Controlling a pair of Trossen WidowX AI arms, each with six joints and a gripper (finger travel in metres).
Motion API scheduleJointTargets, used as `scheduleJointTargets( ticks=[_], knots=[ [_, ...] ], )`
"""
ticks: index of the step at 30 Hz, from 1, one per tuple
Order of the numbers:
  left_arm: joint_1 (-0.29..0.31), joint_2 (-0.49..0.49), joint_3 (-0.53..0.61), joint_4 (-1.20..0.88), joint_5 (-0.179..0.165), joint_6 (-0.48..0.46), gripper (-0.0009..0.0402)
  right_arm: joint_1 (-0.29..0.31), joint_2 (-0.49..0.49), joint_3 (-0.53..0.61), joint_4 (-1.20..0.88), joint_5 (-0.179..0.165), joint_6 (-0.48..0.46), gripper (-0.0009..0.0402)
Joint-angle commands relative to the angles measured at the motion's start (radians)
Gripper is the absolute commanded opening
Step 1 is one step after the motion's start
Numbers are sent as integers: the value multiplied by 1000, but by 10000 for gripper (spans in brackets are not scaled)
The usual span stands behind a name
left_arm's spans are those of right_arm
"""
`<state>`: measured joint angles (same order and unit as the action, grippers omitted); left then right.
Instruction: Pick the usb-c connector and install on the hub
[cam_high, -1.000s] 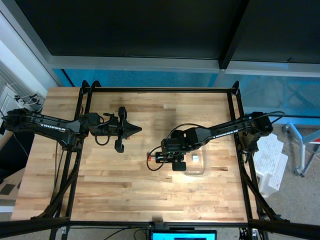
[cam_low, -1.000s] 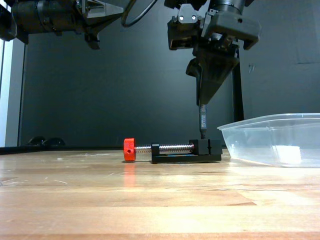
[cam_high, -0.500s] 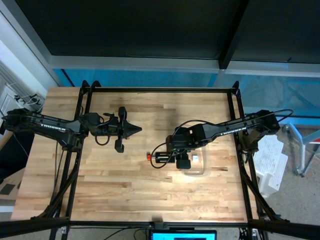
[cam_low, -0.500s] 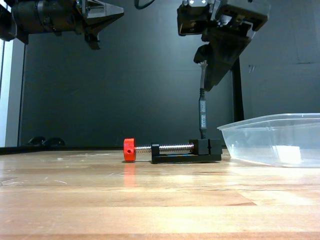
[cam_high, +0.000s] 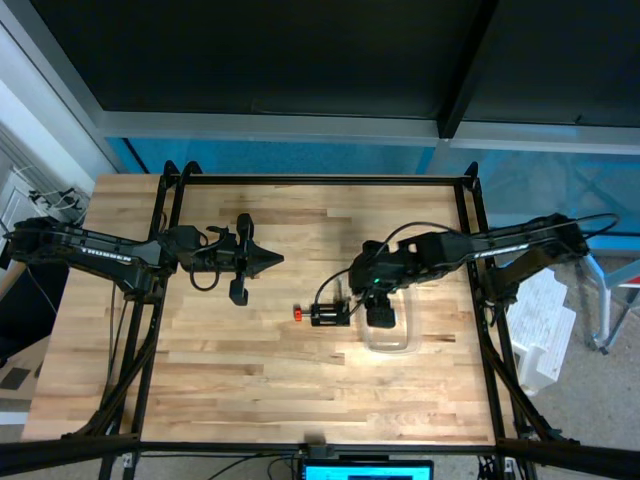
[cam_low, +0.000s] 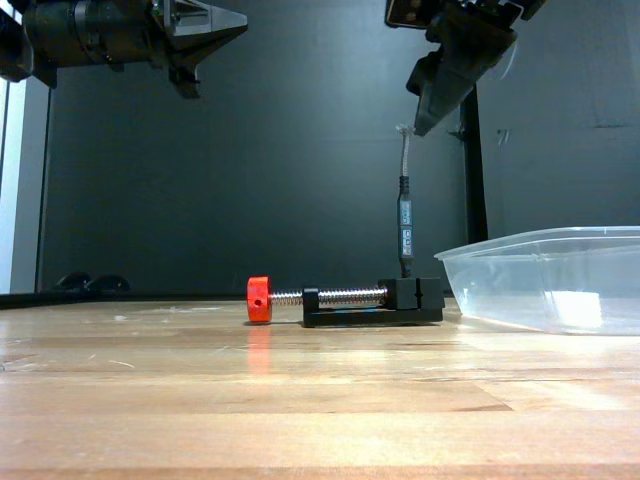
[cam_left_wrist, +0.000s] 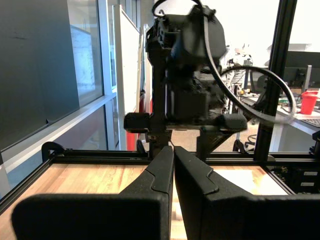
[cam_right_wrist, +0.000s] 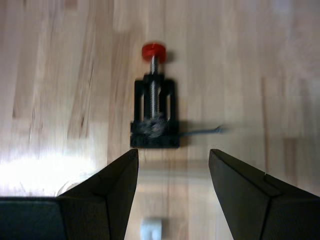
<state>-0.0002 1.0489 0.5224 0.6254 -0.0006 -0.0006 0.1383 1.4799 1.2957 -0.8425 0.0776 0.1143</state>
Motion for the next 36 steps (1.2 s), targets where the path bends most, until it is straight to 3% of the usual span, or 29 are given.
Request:
scheduleJointTargets(
  ticks=[1, 18, 21, 23, 26, 36],
  knots=[
    [0, 0, 0, -1, 0, 0, 0, -11, -70, -72, 101, 1, 1, 180],
    [0, 0, 0, 0, 0, 0, 0, -113, -356, -389, 687, 0, -72, 1],
    [0, 0, 0, 0, 0, 0, 0, -130, -396, -444, 797, -11, -70, 4],
    [0, 0, 0, 0, 0, 0, 0, -145, -417, -479, 868, -47, -70, 3],
    [0, 0, 0, 0, 0, 0, 0, -163, -446, -523, 952, -73, -71, 0],
    [0, 0, 0, 0, 0, 0, 0, -166, -517, -673, 1201, -73, -71, 0]
  ],
)
